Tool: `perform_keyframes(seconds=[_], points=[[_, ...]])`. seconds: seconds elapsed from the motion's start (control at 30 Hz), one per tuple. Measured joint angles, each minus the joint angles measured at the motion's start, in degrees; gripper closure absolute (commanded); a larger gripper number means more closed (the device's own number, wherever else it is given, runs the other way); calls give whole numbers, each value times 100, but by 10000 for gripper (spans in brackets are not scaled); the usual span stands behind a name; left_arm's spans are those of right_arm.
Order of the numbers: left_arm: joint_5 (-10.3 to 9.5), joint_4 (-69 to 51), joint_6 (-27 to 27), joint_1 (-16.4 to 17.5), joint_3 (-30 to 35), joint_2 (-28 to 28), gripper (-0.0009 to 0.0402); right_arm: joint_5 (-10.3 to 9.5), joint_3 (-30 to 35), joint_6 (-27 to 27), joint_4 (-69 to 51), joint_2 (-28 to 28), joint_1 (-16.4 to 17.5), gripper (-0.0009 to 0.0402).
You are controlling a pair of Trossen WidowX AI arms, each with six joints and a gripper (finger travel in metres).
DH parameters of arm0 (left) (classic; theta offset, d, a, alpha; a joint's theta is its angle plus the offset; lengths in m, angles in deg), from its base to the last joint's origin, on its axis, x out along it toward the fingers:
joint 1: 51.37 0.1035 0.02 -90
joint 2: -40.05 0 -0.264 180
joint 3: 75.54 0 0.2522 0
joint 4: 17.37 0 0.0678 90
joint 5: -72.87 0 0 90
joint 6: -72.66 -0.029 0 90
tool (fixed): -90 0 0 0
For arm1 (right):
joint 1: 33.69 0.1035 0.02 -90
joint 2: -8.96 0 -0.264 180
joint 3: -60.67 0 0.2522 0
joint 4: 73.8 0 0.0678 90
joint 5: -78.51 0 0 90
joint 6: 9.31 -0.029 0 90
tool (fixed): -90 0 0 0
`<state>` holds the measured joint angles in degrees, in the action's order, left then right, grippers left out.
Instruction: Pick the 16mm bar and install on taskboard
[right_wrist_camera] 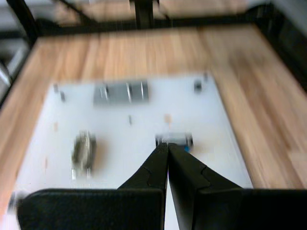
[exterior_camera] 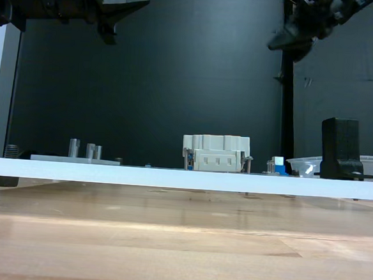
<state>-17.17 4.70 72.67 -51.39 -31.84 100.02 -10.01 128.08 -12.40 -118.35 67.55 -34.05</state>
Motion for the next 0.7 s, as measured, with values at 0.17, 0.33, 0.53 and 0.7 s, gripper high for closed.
perform_keyframes(seconds=[0.17,0.33,0.53,0.7], points=[[-2,-2,2,0,0,0,393,2,463,57,-1473,0,-2,393],[0,-2,2,0,0,0,393,0,769,127,-2643,-4,-7,393],[0,-2,0,0,0,0,393,2,876,267,-3716,-4,-13,393],[-2,-2,2,0,0,0,393,2,710,308,-4155,-4,-101,393]])
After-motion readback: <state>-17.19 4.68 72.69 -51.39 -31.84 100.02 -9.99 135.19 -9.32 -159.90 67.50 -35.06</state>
